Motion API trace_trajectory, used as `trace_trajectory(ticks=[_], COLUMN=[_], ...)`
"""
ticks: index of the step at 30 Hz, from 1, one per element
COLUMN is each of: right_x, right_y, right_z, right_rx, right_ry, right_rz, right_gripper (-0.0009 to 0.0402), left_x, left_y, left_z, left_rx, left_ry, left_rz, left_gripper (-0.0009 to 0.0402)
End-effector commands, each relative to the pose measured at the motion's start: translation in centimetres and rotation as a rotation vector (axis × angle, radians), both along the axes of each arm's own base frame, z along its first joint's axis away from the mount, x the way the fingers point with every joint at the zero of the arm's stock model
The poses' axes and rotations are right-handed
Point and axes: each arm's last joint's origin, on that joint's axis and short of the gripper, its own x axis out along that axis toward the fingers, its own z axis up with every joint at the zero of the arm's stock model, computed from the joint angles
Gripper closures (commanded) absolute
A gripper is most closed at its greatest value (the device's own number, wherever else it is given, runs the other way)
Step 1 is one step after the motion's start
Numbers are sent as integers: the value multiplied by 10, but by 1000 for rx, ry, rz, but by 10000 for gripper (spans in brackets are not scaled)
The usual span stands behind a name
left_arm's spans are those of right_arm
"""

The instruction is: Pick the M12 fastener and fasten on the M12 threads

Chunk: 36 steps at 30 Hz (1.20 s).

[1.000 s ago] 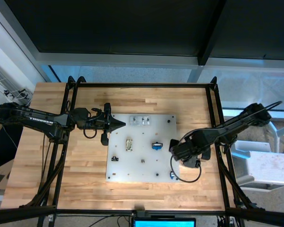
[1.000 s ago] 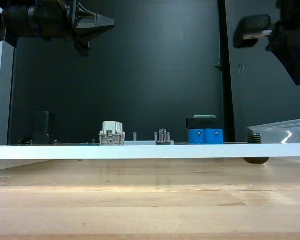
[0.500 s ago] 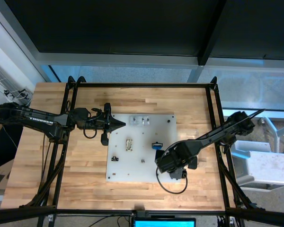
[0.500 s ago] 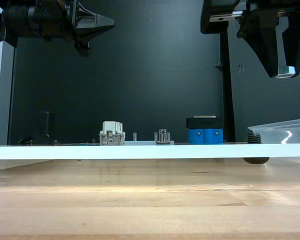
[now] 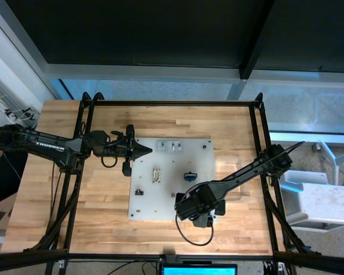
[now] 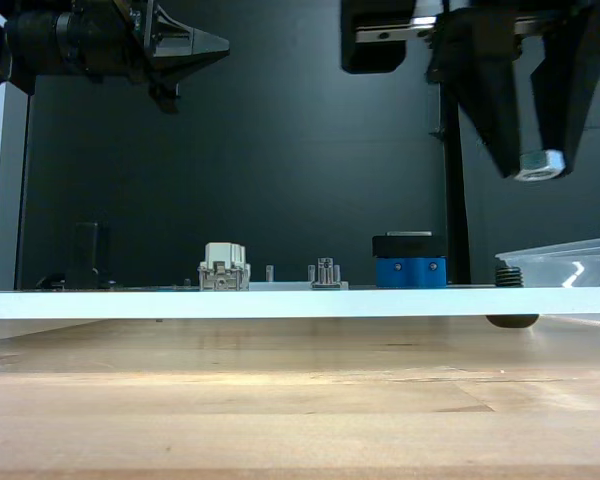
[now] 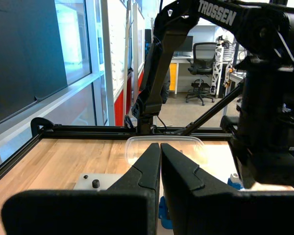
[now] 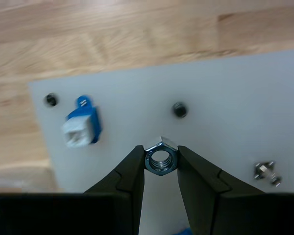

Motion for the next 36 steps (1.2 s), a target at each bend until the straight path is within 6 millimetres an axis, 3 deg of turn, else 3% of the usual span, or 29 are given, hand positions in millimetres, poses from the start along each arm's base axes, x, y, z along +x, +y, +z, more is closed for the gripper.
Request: trace_trajectory(ticks=[1,17,36], right_x=[4,18,21], right_y=[2,7,9], right_z=[-6,-31,-45], right_rx=[4,-3,-16], right_ry=[-8,-16,8], right_rz=[-2,3,25], right_gripper=[381,381,381], left_x=[0,0,0], left_y=[0,0,0], left_z=[0,0,0], left_rx=[0,0,0], left_ry=[0,-1,-1], left_rz=[0,0,0], left_gripper=[393,393,393])
